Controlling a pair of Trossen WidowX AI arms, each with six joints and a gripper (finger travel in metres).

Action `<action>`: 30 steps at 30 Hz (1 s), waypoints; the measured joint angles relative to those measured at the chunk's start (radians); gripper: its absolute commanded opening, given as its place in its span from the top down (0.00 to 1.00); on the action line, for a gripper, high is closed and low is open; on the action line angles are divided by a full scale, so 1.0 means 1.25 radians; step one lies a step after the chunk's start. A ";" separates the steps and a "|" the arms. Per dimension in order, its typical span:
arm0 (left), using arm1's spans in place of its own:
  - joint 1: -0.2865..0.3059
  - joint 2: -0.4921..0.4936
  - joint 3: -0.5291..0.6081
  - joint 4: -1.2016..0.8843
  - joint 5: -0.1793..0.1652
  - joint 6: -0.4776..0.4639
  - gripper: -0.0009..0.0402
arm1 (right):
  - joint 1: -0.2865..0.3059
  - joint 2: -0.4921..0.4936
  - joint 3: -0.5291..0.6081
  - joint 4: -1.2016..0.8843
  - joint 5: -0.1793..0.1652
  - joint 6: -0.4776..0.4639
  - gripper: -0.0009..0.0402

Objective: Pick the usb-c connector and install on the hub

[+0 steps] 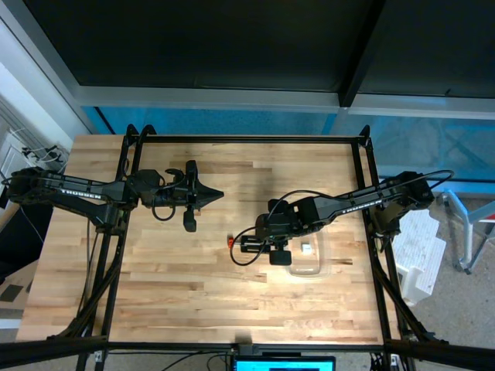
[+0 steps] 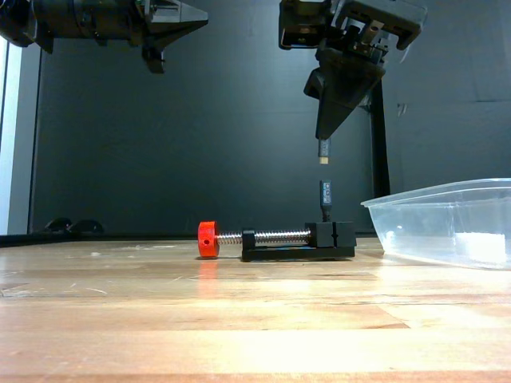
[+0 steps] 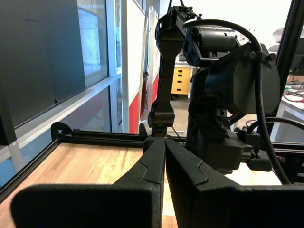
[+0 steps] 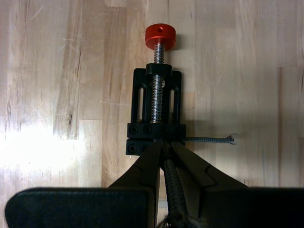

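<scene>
I've got the right gripper [image 2: 324, 134] hanging straight above the hub [image 2: 299, 239], over the end opposite its red knob [image 2: 207, 238]. It's pinching the usb-c connector [image 2: 323, 150], which points down and sits clear of the hub. The left gripper [image 1: 219, 195] is well away from the hub, fingers pressed together, holding nothing.

hub [image 2: 331, 237] 1 | usb-c connector [image 2: 324, 149] 1 | tray [image 2: 431, 196] 1 | left gripper [image 1: 220, 195] + right gripper [image 2: 325, 134] 2

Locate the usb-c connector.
Low view: the usb-c connector hangs pinched in the right claw, just above the hub, left of the clear tray; the left claw is parked high left.
</scene>
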 measured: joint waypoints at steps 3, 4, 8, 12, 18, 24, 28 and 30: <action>0.000 0.000 0.000 0.000 0.000 0.000 0.98 | -0.001 0.002 0.000 0.001 0.001 -0.005 0.98; 0.000 0.000 0.000 0.000 0.000 0.000 0.98 | -0.001 0.005 0.000 0.002 0.001 -0.005 0.98; 0.000 0.000 0.000 0.000 0.000 0.000 0.98 | -0.001 0.012 -0.003 0.005 0.001 -0.006 0.98; 0.000 0.000 0.000 0.000 0.000 0.000 0.98 | -0.001 0.022 -0.003 0.009 0.001 -0.008 0.98; 0.000 0.000 0.000 0.000 0.000 0.000 0.98 | -0.001 0.027 -0.004 0.009 0.001 -0.008 0.98; 0.000 0.000 0.000 -0.001 0.000 0.000 0.98 | -0.001 0.027 -0.010 0.008 0.000 -0.002 0.98; 0.000 0.000 0.000 0.000 0.000 0.000 0.98 | -0.001 0.027 -0.011 0.008 0.000 0.001 0.98; 0.000 0.000 0.000 0.000 0.000 0.000 0.98 | -0.001 0.027 -0.013 0.008 0.000 0.004 0.98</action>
